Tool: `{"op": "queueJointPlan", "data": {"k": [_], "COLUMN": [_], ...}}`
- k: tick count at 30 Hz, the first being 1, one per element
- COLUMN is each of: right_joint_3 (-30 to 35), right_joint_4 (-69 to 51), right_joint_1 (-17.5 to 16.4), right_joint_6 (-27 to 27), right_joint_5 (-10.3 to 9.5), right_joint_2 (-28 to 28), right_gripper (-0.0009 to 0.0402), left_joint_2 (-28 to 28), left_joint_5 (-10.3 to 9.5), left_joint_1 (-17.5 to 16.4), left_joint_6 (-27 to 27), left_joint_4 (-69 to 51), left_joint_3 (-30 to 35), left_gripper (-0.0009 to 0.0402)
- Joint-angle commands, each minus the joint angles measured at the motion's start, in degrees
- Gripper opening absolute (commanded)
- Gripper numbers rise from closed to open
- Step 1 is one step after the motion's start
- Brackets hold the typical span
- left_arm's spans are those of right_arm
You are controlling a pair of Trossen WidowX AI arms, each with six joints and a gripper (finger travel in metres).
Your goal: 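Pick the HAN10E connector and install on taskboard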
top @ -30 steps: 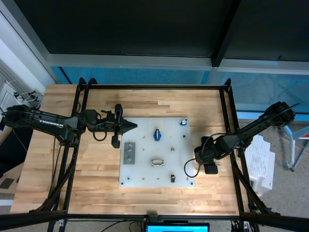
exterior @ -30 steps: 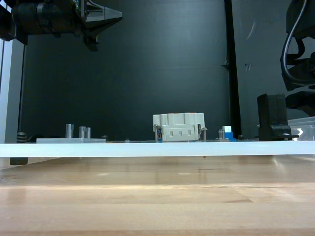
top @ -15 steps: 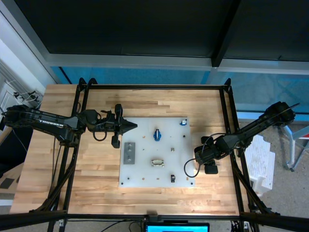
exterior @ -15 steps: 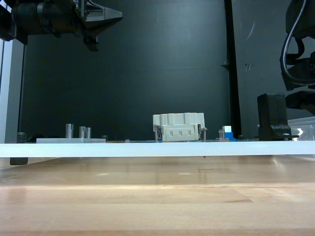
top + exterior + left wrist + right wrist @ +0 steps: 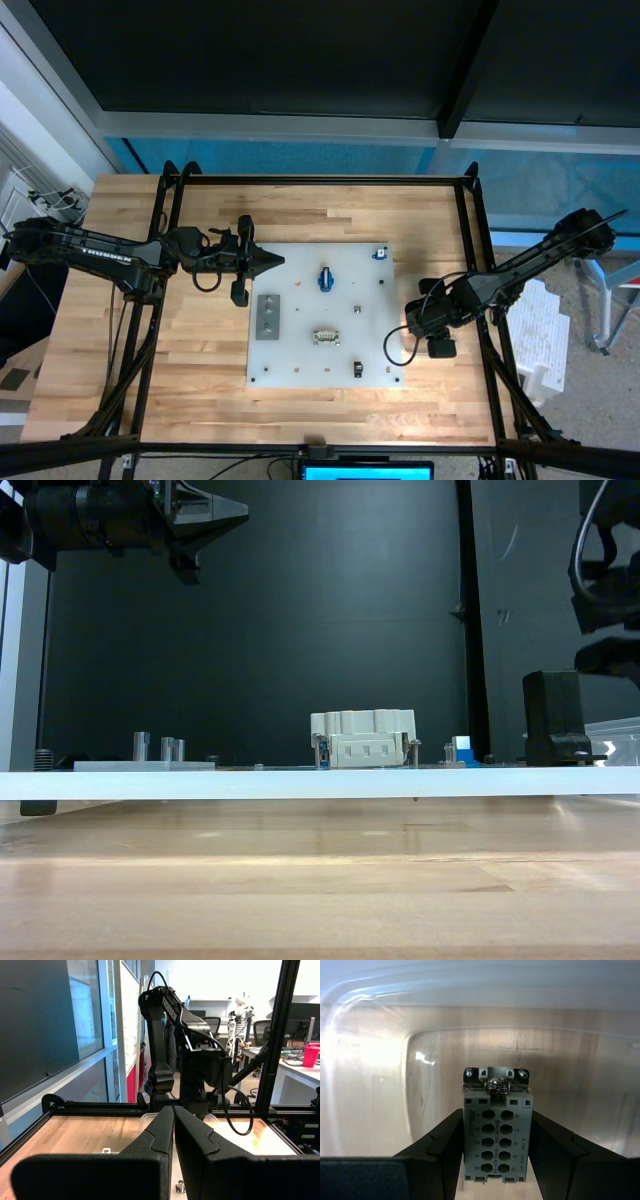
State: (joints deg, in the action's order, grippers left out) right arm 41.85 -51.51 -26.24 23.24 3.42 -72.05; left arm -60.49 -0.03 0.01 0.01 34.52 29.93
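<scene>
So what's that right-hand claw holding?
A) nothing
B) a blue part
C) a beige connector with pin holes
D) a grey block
C: the right wrist view shows the right gripper shut on the connector over a clear tray, right of the board. The left gripper hangs shut and empty above the board's far-left corner.

The right gripper [image 5: 496, 1122] hides both sides of the HAN10E connector [image 5: 497, 1105].
</scene>
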Motion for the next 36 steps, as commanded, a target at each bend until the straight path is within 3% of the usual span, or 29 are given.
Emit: {"op": "queueJointPlan", "data": {"k": [1, 16, 25, 36], "right_joint_3": [2.1, 13.3, 14.4, 23.1], "right_joint_4": [-2.7, -15.5, -15.5, -15.4], "right_joint_1": [0.0, 0.0, 0.0, 3.9], "right_joint_6": [-0.2, -0.2, 0.4, 0.0], "right_joint_5": [0.0, 0.0, -0.09, -0.5], "right_joint_2": [0.9, 3.3, 3.0, -6.7], "right_gripper": [0.0055, 0.0055, 0.0055, 0.0055], "left_joint_2": [0.0, 0.0, 0.0, 0.0], "left_joint_5": [0.02, 0.02, 0.02, 0.02], "left_joint_1": [0.0, 0.0, 0.0, 0.0], "left_joint_6": [0.0, 0.0, 0.0, 0.0], "left_joint_4": [0.0, 0.0, 0.0, 0.0], "left_joint_3": [0.0, 0.0, 0.0, 0.0], "left_gripper": [0.0001, 0.0001, 0.0001, 0.0001]}}
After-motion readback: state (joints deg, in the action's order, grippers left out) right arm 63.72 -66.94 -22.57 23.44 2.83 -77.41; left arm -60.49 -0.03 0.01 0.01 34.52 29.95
